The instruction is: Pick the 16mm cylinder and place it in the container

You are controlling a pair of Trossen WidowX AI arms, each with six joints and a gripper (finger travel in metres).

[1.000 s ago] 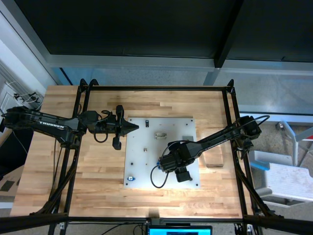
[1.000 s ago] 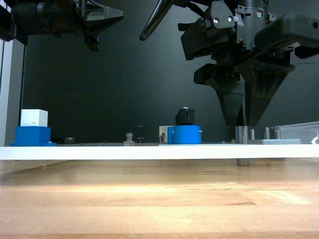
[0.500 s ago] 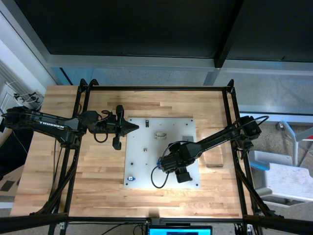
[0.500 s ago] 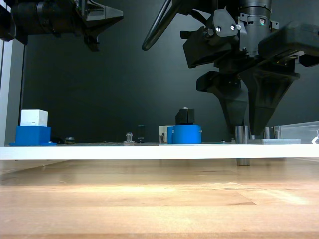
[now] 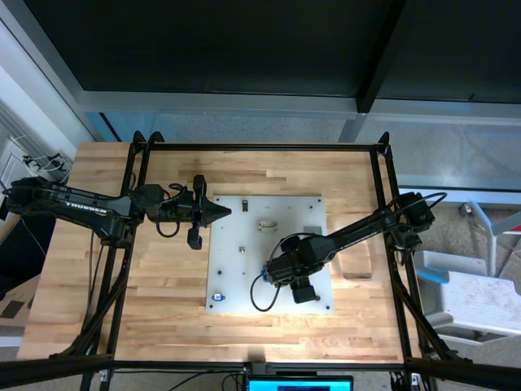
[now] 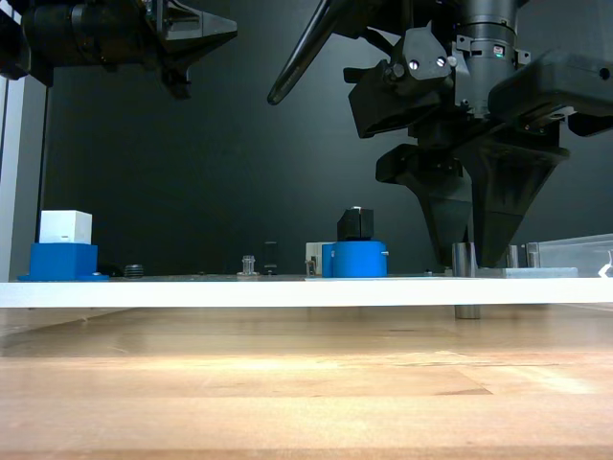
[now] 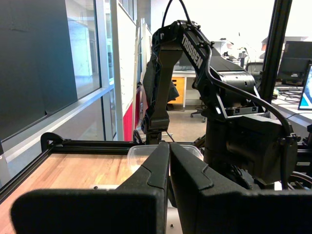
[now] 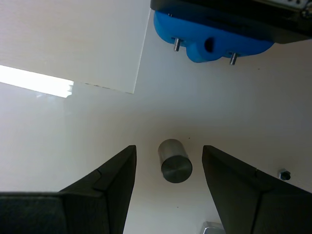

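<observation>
The right gripper (image 8: 168,148) hangs low over the white board (image 5: 236,285), fingers apart on each side of the 16mm cylinder (image 8: 175,168), which stands on the board, not pinched yet. The container (image 5: 356,265) sits at about 3 o'clock from it (off the board), so grabbing, lifting and dropping are all left. The left gripper (image 5: 220,211) is parked near the board's 10 o'clock corner, fingers together.

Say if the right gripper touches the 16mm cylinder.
Apart: right wrist view shows gaps between 16mm cylinder and open right gripper. Left gripper: shut, above board's left edge.
</observation>
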